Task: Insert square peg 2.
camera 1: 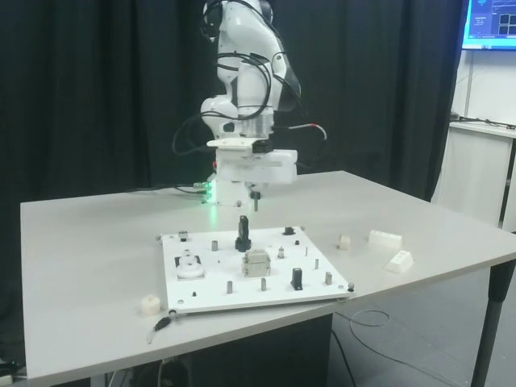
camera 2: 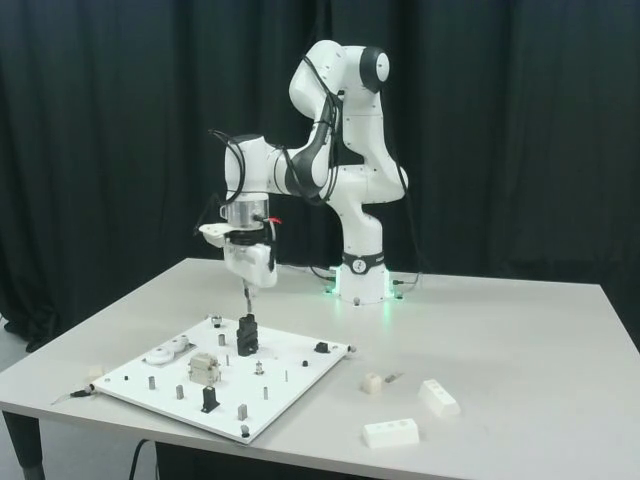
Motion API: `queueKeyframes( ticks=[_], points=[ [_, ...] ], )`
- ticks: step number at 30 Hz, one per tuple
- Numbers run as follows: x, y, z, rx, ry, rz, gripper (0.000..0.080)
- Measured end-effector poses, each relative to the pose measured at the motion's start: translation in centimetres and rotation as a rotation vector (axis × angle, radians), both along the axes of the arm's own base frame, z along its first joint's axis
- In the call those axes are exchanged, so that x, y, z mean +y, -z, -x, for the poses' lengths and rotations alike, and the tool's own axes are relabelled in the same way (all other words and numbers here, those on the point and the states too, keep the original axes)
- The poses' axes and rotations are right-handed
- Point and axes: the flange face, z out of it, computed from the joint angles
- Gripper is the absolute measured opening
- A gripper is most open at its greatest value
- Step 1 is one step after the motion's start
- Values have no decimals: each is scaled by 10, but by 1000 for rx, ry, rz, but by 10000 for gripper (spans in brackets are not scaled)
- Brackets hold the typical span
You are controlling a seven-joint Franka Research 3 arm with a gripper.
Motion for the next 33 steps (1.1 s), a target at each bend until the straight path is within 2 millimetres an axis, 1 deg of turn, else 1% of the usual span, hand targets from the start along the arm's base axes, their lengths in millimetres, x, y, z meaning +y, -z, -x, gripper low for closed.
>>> queueKeyframes(
  ticks=[8, 17, 23, 28, 33],
  points=[
    [3, 1, -12, -3, 286, -19, 75],
    [8, 10, -30, 1, 531, -15, 75],
    [11, 22, -36, 16, 627, -27, 75],
    [13, 31, -37, 28, 675, -47, 75],
    [16, 38, -37, 45, 775, -83, 75]
  ],
)
